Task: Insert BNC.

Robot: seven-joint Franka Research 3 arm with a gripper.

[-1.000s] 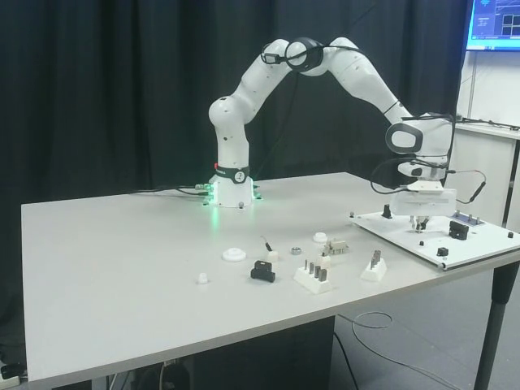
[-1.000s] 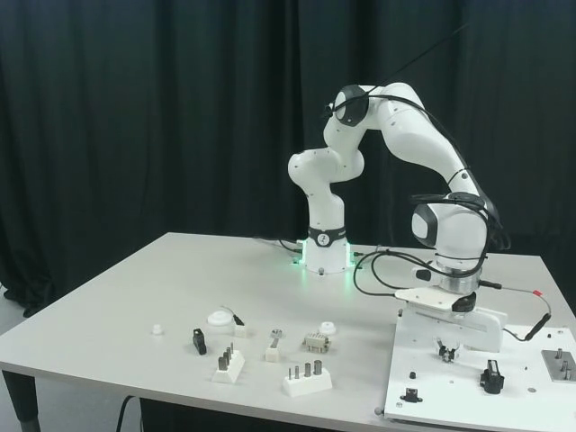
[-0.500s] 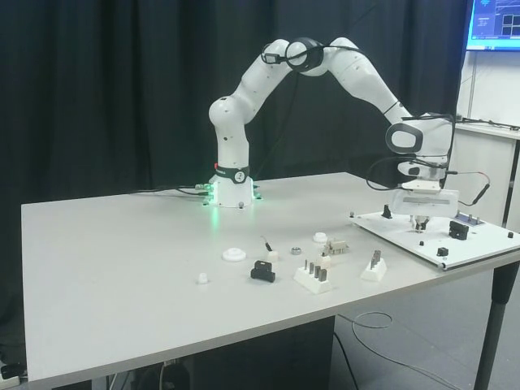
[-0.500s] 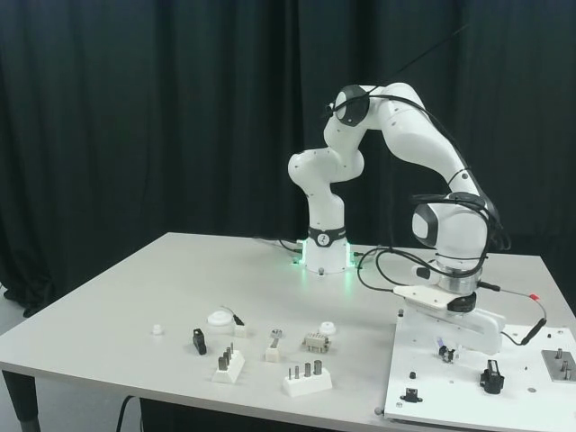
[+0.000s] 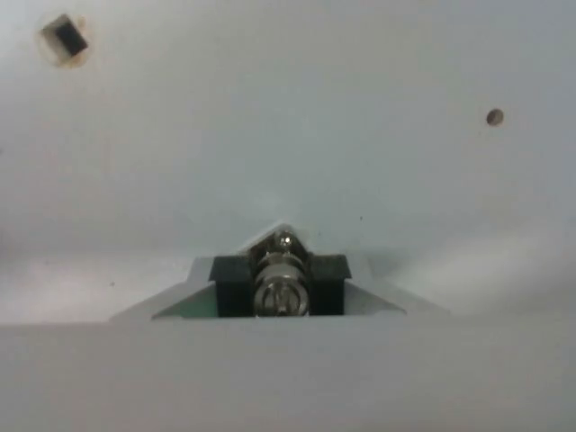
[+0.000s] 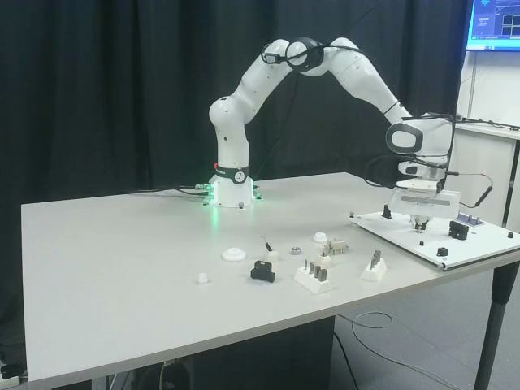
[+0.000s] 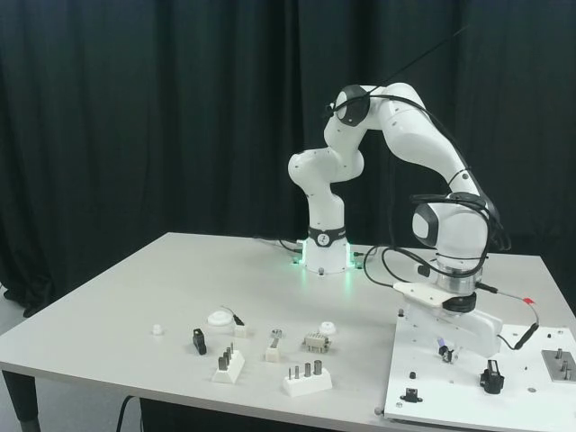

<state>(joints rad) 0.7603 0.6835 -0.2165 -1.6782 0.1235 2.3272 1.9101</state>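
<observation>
Wrist view, connector: the BNC connector sits low in the middle of the picture, a grey metal barrel with black blocks on either side of it, over the white board.
Wrist view, board marks: a small black square recess and a small round hole lie well apart from the connector.
Wrist view, grip: I cannot tell whether the fingers pinch the barrel or merely flank it.
First room view, arm: the white arm reaches from its green-lit base to the board at the table's far side, with the gripper pointing down, close over the board.
First room view, loose parts: small white holders and a black clip lie well apart from the board.
Second room view, wrist: the gripper hangs just above the board; its cable loops beside it.
Risk, alignment: judged from here, a tilted or off-centre barrel could jam on its socket.
Risk, cable: the loop could drag on the wrist and twist the connector.
</observation>
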